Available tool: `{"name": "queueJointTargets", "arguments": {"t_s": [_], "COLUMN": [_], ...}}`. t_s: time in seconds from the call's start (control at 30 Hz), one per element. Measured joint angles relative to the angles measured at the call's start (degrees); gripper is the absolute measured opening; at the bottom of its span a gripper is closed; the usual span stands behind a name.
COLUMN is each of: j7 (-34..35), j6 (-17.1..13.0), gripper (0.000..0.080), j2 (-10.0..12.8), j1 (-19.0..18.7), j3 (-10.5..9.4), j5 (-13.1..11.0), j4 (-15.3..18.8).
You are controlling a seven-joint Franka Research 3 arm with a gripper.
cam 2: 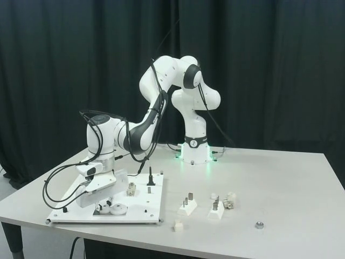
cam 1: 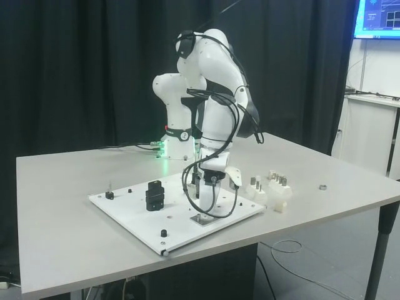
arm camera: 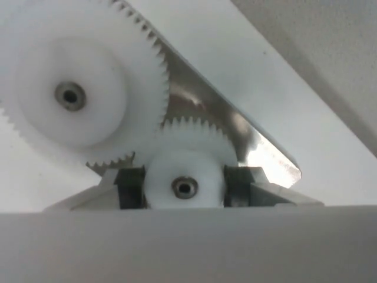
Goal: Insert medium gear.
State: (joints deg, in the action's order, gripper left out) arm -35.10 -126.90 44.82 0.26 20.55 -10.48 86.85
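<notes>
In the wrist view the white medium gear (arm camera: pixel 184 177) sits between my two black finger pads (arm camera: pixel 129 187), and my gripper (arm camera: pixel 184 188) is shut on its hub. Its teeth lie close against the teeth of a large white gear (arm camera: pixel 70 94) beside it. Both are over a shiny metal base plate (arm camera: pixel 235 132) on the white board (cam 1: pixel 134 212). From the first room view my gripper (cam 1: pixel 205 199) is low over that metal plate (cam 1: pixel 201 220). The second room view puts my gripper (cam 2: pixel 102 200) just above the gears (cam 2: pixel 116 209) on the board (cam 2: pixel 135 216).
A black fixture (cam 1: pixel 154 195) and small black pegs stand on the board. White holders with metal pins (cam 1: pixel 275 187) sit on the grey table beside the board, and a small ring (cam 1: pixel 323 186) lies further out. The arm's base (cam 2: pixel 195 148) stands behind.
</notes>
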Motion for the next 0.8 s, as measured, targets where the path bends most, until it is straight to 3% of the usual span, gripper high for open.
{"name": "queueJointTargets", "arguments": {"t_s": [0.5, 0.53, 0.8], "j7": [0.73, 0.73, 3.04], "j6": [0.7, 0.9, 4.35], "gripper": [0.0282, 0.0479, 0.0479], "j2": [-0.15, -0.22, -1.96], "j1": [0.01, 0.01, 0.01], "j3": [0.14, 0.17, 0.4], "j5": [0.13, 0.23, 1.0], "j4": [-0.01, -0.04, -0.91]}}
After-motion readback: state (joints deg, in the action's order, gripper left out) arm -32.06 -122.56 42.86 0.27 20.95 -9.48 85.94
